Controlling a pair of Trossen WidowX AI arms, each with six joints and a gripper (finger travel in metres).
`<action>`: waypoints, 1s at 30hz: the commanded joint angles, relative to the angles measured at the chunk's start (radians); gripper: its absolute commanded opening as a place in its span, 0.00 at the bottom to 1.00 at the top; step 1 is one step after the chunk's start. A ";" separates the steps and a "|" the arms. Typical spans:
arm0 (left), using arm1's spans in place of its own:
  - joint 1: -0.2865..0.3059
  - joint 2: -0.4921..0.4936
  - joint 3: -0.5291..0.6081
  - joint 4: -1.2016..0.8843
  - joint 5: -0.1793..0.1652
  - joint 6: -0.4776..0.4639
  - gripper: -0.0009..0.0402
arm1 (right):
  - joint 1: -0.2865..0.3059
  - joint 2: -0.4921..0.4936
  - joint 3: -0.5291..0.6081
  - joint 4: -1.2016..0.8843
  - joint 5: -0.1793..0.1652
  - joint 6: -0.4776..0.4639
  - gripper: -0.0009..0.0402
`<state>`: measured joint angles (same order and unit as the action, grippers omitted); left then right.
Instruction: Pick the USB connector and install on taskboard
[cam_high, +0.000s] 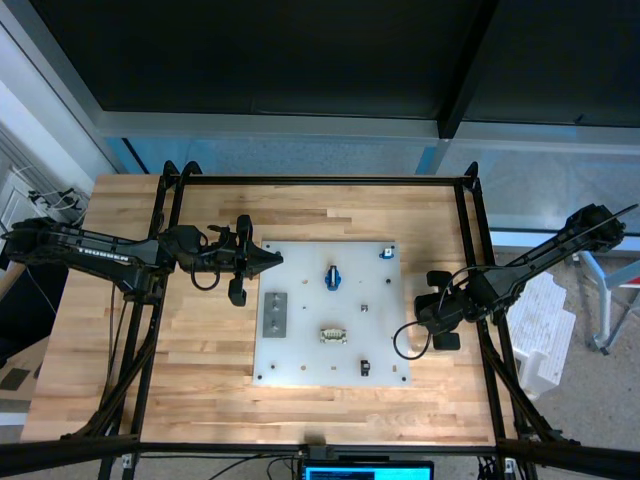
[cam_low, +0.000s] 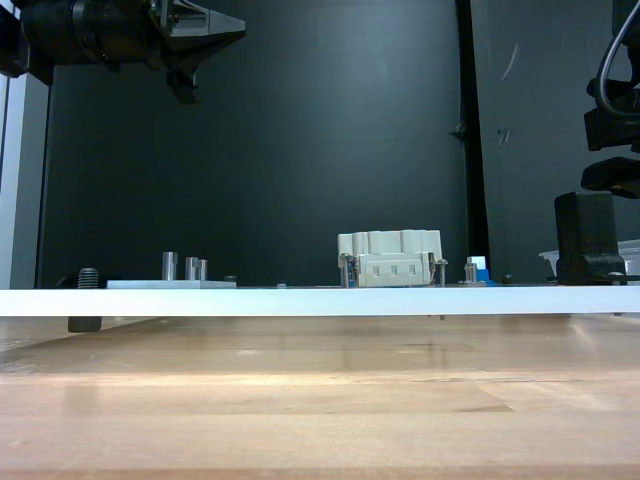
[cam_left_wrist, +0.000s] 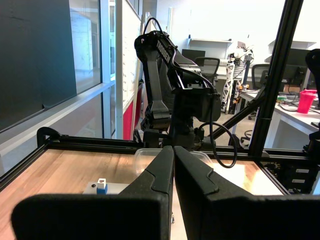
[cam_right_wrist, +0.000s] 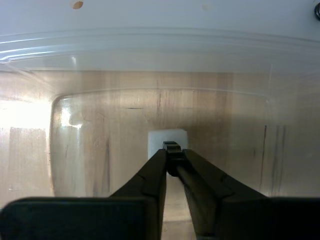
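Observation:
The USB connector (cam_right_wrist: 172, 148), a tiny dark plug, is pinched at the tips of my right gripper (cam_right_wrist: 172, 159), which is shut on it over a small white block (cam_right_wrist: 167, 136) inside the clear tray (cam_right_wrist: 150, 50). In the high view my right gripper (cam_high: 437, 312) hangs over the table just right of the taskboard (cam_high: 300, 345), a white square plate. My left gripper (cam_high: 268, 258) hovers high at the board's far left corner, shut and holding nothing, fingers (cam_left_wrist: 160, 170) pressed together.
On the board stand a grey block (cam_high: 274, 313), a blue knob (cam_high: 333, 277), a metal multi-pin socket (cam_high: 333, 336), a black fitting (cam_high: 365, 367) and a small blue piece (cam_high: 384, 253). A black frame (cam_high: 470, 250) rims the table.

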<state>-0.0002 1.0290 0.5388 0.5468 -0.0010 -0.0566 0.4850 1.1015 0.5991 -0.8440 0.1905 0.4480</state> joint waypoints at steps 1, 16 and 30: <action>0.000 0.000 0.000 0.000 0.000 0.000 0.02 | 0.000 0.000 -0.001 -0.002 -0.002 0.000 0.02; 0.000 0.000 0.000 0.000 0.000 0.000 0.02 | 0.015 -0.053 -0.026 -0.002 0.001 0.065 0.02; 0.000 0.000 0.000 0.000 0.000 0.000 0.02 | 0.060 -0.101 -0.063 0.041 0.053 0.100 0.02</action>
<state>-0.0002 1.0290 0.5388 0.5472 -0.0010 -0.0563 0.5442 1.0004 0.5304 -0.8017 0.2428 0.5518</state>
